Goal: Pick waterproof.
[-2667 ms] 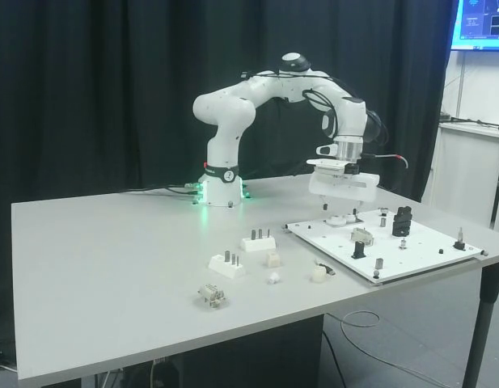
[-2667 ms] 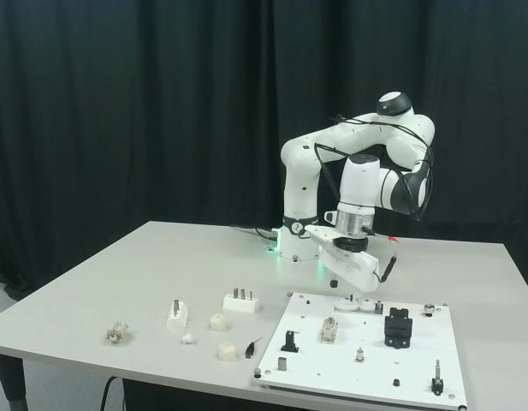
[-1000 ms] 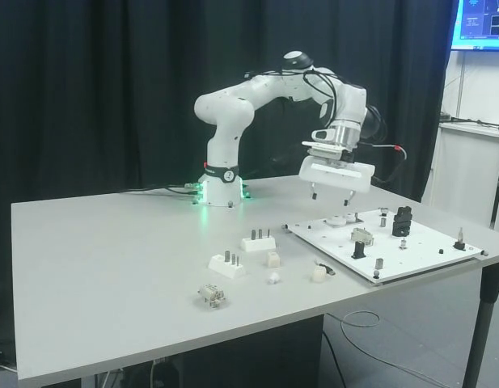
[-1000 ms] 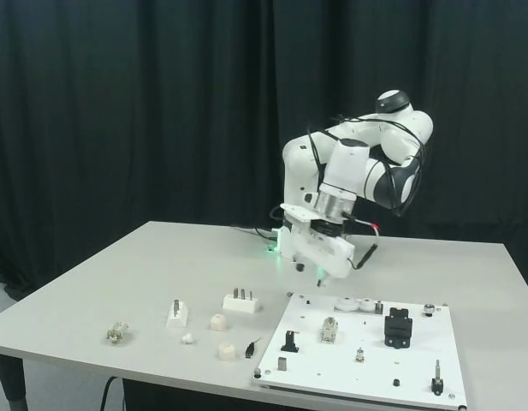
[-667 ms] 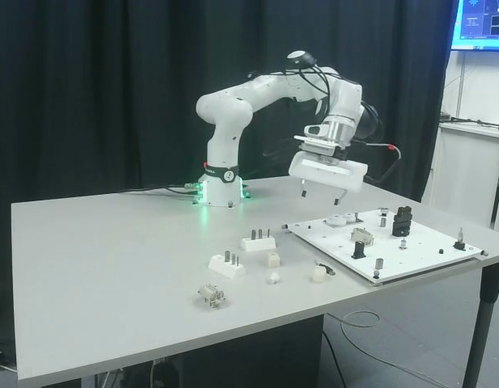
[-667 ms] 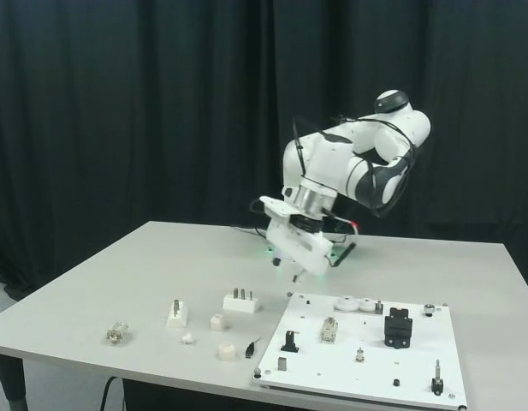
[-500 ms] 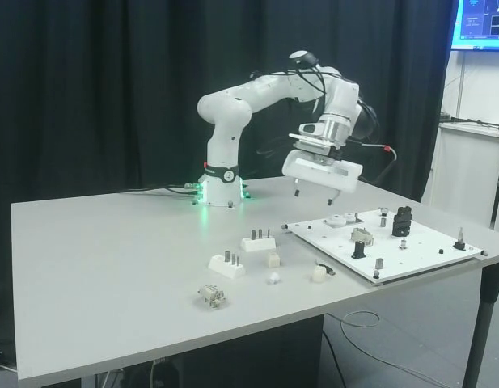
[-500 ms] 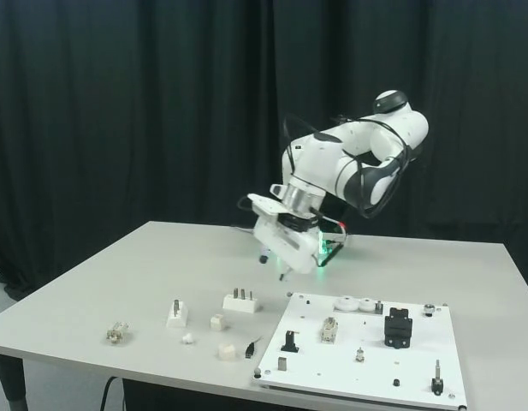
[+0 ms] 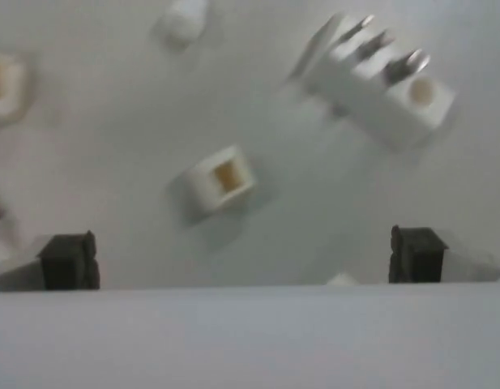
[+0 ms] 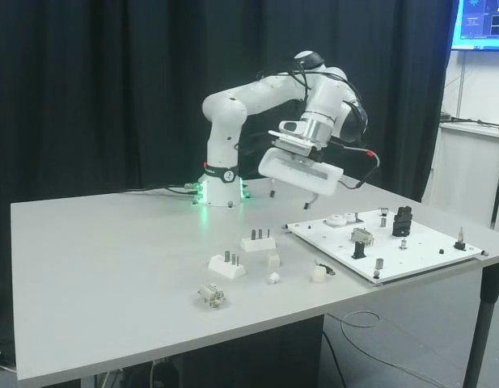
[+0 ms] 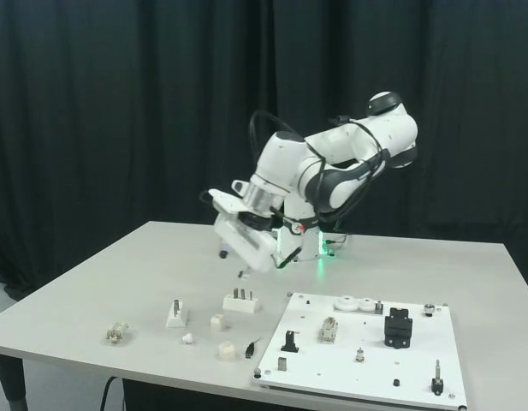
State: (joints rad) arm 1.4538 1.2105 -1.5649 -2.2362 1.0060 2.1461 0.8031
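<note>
I cannot tell which part is the waterproof one. My gripper (image 10: 289, 199) (image 11: 233, 264) hangs tilted above the loose parts, open, with nothing between the black fingertips (image 9: 69, 261). Below it in the wrist view lie a white block with three pins (image 9: 378, 81), a white hollow cube (image 9: 221, 180) and a small white piece (image 9: 183, 18). The room views show the pin block (image 10: 259, 241) (image 11: 241, 300), the cube (image 10: 273, 259) (image 11: 217, 322) and the small piece (image 10: 273, 279) (image 11: 187, 338) on the grey table.
A second pin block (image 10: 226, 264), another cube (image 10: 318, 274), a black plug (image 10: 324, 267) and a small metal connector (image 10: 211, 296) lie nearby. The white board (image 10: 427, 250) with several mounted parts sits at the table's right. The arm's base (image 10: 219, 190) glows green behind.
The gripper has swung up off the white board and across to the loose parts on the table, tilting as it went. Its fingers stay open and empty.
</note>
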